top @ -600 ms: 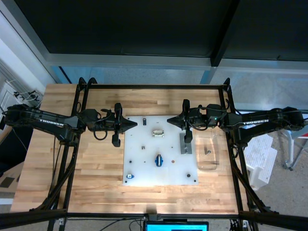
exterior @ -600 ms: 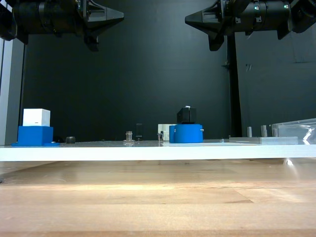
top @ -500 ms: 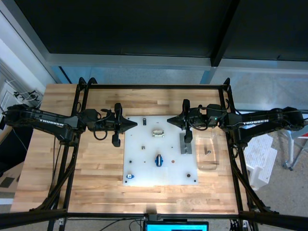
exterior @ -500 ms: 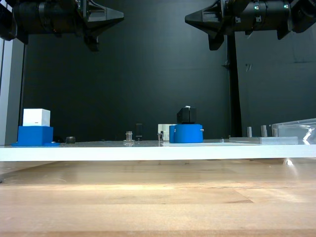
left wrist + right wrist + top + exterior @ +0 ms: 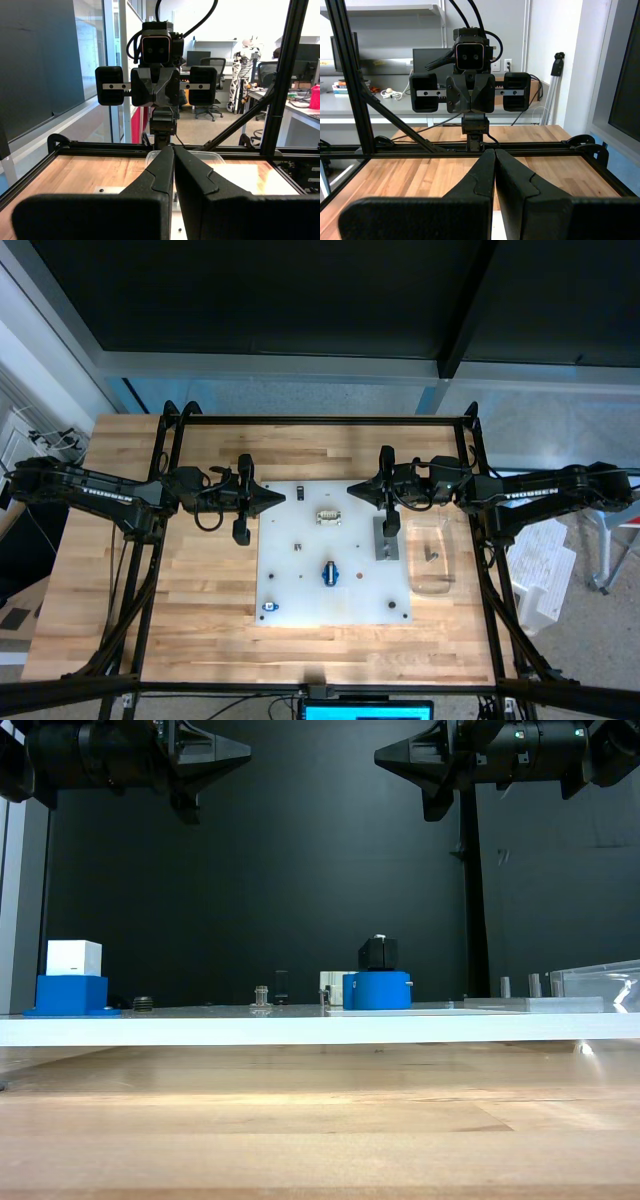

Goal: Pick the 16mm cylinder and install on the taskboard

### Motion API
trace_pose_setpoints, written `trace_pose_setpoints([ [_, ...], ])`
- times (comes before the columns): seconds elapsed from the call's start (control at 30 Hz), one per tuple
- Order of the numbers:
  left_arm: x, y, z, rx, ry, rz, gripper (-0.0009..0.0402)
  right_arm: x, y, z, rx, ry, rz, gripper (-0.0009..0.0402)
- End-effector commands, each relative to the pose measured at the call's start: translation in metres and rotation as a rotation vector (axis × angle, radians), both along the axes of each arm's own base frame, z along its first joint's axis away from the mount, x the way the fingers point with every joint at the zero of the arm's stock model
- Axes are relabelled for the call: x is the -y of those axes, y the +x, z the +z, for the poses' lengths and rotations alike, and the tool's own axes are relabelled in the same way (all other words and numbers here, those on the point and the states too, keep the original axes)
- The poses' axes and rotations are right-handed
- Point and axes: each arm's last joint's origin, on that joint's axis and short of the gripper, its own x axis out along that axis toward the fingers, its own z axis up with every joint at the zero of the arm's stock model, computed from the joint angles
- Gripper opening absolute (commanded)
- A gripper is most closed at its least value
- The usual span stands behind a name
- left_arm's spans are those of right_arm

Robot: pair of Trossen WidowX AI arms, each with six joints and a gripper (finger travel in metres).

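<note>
Both arms hang high over the board [image 5: 300, 585]. The left gripper [image 5: 282, 498] is at its 11 o'clock and the right gripper [image 5: 350, 488] at 12, both pinched closed on nothing. The cylinder [image 5: 433, 554] sits in the clear tray [image 5: 447, 572] at 3 o'clock.

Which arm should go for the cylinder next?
Right. The cylinder lies in the tray off the taskboard at its right edge, nearer the right gripper. The left gripper hovers over the opposite edge. Both are shut, holding nothing.

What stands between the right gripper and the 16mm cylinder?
Nothing visible. The right gripper, shut, hovers high over the taskboard; the 16mm cylinder lies in the clear plastic tray beside it. The left gripper, shut, hovers over the board's left edge.
</note>
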Motion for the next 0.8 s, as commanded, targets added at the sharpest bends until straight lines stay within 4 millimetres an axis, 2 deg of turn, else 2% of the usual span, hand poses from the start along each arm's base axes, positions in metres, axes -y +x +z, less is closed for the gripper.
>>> trace_pose_setpoints([
  [0.03, -0.0001, 0.0, 0.0001, 0.0, 0.0, 0.0, 0.0, -0.0001, 0.0, 0.0002, 0.001, 0.0, 0.0, 0.0],
  [0.6, -0.0001, 0.0, 0.0001, 0.0, 0.0, 0.0, 0.0, -0.0003, 0.0, 0.0002, 0.002, 0.001, 0.002, 0.0],
  [0.8, 0.0, 0.0, 0.0001, 0.0, 0.0, 0.0, 0.0, -0.0025, -0.0031, -0.0035, -0.085, 0.131, 0.024, 0.0],
])
